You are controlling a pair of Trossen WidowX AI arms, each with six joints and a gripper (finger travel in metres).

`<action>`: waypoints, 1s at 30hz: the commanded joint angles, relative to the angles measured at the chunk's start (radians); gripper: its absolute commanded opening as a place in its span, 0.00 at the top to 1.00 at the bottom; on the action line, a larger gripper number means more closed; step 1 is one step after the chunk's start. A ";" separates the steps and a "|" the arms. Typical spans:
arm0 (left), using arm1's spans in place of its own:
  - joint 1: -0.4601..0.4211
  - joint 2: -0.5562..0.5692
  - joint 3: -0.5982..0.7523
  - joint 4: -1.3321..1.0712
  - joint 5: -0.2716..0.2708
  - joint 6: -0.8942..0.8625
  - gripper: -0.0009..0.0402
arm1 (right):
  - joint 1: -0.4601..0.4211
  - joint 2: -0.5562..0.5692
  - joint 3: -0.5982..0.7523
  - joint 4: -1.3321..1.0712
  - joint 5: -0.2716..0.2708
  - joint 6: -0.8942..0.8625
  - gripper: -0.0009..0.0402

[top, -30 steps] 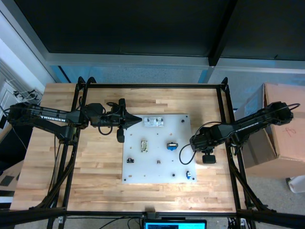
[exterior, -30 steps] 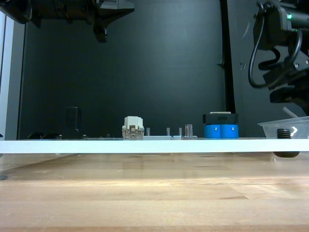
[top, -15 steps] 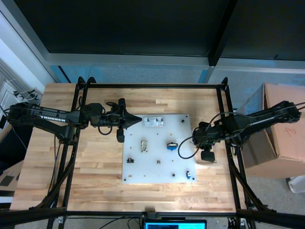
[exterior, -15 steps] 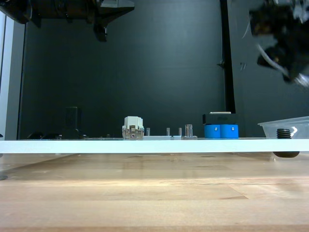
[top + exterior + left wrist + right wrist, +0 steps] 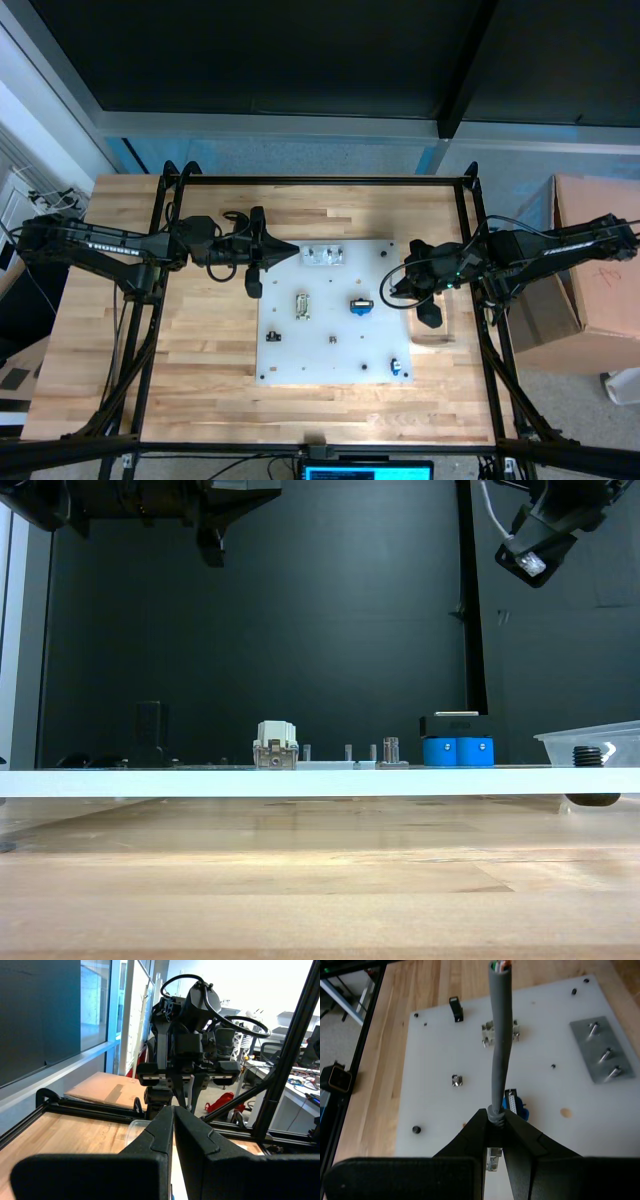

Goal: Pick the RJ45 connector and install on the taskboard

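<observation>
**Desk:** What sits nearest the lens?

**Photographer:** Bare wood of the counter (image 5: 200, 380), then the white taskboard (image 5: 300, 355) lying flat on it. A small blue fitting (image 5: 399, 368) stands at the board's near right corner.

**Desk:** And mid-board?

**Photographer:** A grey-white socket (image 5: 301, 306) and, to its right, a blue block (image 5: 361, 306), apart from each other. Just off the board's right edge, a clear tray (image 5: 600, 735) rests on the counter, with a black screw (image 5: 590, 753) seen through its wall.

**Desk:** Where is the RJ45 connector?

**Photographer:** Held in the air, clear of any seat. The right pincer (image 5: 494, 1115) is clamped on the RJ45 connector (image 5: 493, 1154), high above the board's right edge. A grey cable (image 5: 499, 1050) runs out ahead from between the fingers, its cut end showing coloured wires.

**Desk:** The left arm?

**Photographer:** The left pincer (image 5: 173, 1115) hangs high over the board's far left corner. Its 2 fingers are pressed together on nothing, and it points across toward the right arm.

**Desk:** Farther back?

**Photographer:** A metal plate (image 5: 324, 256) with 3 studs lies on the board's far edge. The black frame (image 5: 320, 180) runs along the counter's far side, and a cardboard box (image 5: 590, 270) stands beyond the counter at right.
</observation>
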 commanded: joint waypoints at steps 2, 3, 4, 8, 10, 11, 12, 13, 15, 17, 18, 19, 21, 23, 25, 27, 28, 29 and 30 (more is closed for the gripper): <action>0.000 0.034 0.000 0.031 0.008 -0.021 0.93 | -0.024 0.003 -0.001 0.026 -0.004 -0.030 0.95; 0.000 0.048 0.001 0.058 0.033 -0.021 0.91 | -0.030 0.008 -0.001 0.035 -0.010 -0.040 0.95; 0.000 0.068 0.008 0.082 0.060 -0.020 0.89 | -0.039 0.014 0.000 0.048 -0.016 -0.051 0.95; 0.001 0.157 0.077 0.087 0.069 -0.005 0.81 | -0.095 0.056 0.000 0.107 -0.097 -0.093 0.95; 0.003 0.204 0.114 0.087 0.064 0.012 0.77 | -0.125 0.086 0.000 0.120 -0.119 -0.122 0.95; 0.003 0.221 0.131 0.087 0.064 0.025 0.75 | -0.138 0.100 0.000 0.125 -0.130 -0.135 0.95; 0.003 0.242 0.148 0.087 0.057 0.034 0.74 | -0.151 0.113 0.000 0.132 -0.134 -0.142 0.95; 0.005 0.266 0.166 0.087 0.053 0.035 0.72 | -0.161 0.125 0.000 0.142 -0.147 -0.153 0.95; 0.006 0.305 0.203 0.087 0.059 0.035 0.70 | -0.176 0.145 0.000 0.173 -0.171 -0.163 0.97; 0.007 0.350 0.239 0.084 0.085 0.036 0.68 | -0.186 0.160 0.000 0.214 -0.217 -0.178 0.98; 0.008 0.367 0.258 0.075 0.105 0.036 0.67 | -0.191 0.163 0.000 0.235 -0.252 -0.184 0.98; 0.008 0.384 0.275 0.071 0.120 0.037 0.67 | -0.196 0.164 0.000 0.253 -0.282 -0.192 0.98; 0.009 0.418 0.303 0.074 0.158 0.044 0.66 | -0.202 0.164 0.000 0.277 -0.356 -0.223 0.98; 0.010 0.438 0.328 0.073 0.204 0.050 0.66 | -0.217 0.164 0.000 0.296 -0.408 -0.232 0.98; 0.011 0.452 0.348 0.073 0.245 0.071 0.66 | -0.243 0.164 0.001 0.303 -0.487 -0.255 0.98; 0.012 0.462 0.359 0.073 0.245 0.094 0.66 | -0.268 0.172 0.001 0.304 -0.515 -0.262 0.98; 0.013 0.464 0.362 0.073 0.245 0.100 0.66 | -0.282 0.177 0.001 0.307 -0.527 -0.269 0.98; 0.017 0.463 0.367 0.073 0.245 0.101 0.66 | -0.296 0.182 0.002 0.306 -0.537 -0.280 0.98; 0.021 0.463 0.371 0.071 0.245 0.101 0.66 | -0.306 0.188 0.002 0.307 -0.544 -0.291 0.98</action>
